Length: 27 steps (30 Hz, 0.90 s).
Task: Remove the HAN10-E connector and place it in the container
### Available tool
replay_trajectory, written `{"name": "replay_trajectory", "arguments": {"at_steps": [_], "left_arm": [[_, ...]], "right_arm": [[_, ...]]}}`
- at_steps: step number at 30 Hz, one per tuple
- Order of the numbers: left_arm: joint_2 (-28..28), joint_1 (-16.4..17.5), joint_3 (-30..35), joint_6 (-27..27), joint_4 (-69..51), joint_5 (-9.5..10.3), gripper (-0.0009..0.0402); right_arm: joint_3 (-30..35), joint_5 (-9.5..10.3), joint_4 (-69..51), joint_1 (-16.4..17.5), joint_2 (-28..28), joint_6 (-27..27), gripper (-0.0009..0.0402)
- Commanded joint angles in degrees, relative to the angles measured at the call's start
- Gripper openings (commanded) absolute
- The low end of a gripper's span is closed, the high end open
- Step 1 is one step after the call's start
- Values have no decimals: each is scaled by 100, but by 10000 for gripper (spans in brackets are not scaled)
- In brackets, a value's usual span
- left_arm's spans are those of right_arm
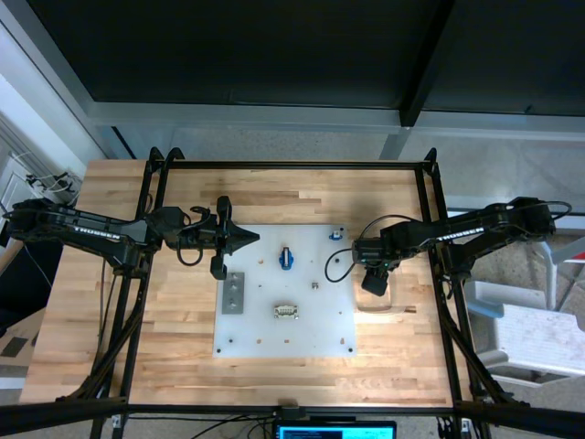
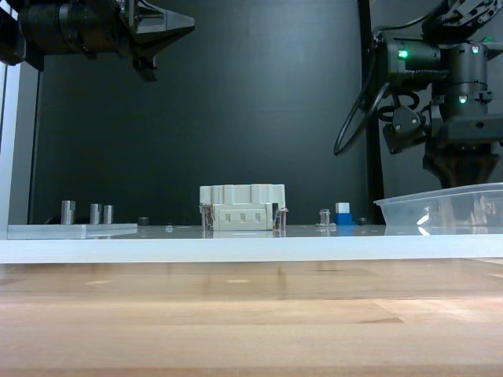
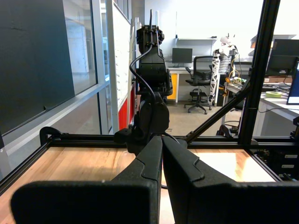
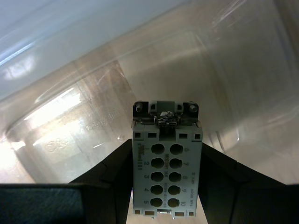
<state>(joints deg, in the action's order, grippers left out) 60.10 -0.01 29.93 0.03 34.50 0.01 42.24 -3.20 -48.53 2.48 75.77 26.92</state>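
At the right edge of the white board [image 1: 274, 343], seen from above, the right end effector [image 1: 373, 283] hangs pointing down over the clear container [image 1: 399, 307], which sits on the wooden counter [image 1: 110, 320] just beside the board; its fingers cannot be made out from up here. Across the board the left end effector [image 1: 254, 240] hovers near the far left corner, its tips drawn to one point, apart from a grey plate [image 1: 235, 294]; a blue clip [image 1: 286, 258] and a grey-beige block [image 1: 286, 313] also stand on the board. At counter height, the block stands upright mid-board, the left end effector is high above the board, and the right one reaches down to the container's rim. Along the left wrist, the two fingers are pressed together with nothing between them. Along the right wrist, the fingers pinch the HAN10-E connector [image 4: 167, 161] by its long sides, its ten-hole face toward the camera, held over the container's clear floor
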Motion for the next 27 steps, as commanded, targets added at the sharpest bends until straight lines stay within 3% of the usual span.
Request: {"name": "replay_trajectory", "arguments": {"at_steps": [1,7,10,21,27], "left_arm": [[0,0,2,2,2,0,0],[2,2,2,0,2,0,0],[0,2,2,0,2,0,0],[0,0,2,0,2,0,0],[2,0,2,0,2,0,0]], "right_arm": [[-48,0,96,2,83,9,0],[-50,0,155,2,160,7,5],[-50,-17,151,0,160,4,31],[-50,33,151,17,160,-31,215],[-22,33,133,28,157,-24,296]]}}
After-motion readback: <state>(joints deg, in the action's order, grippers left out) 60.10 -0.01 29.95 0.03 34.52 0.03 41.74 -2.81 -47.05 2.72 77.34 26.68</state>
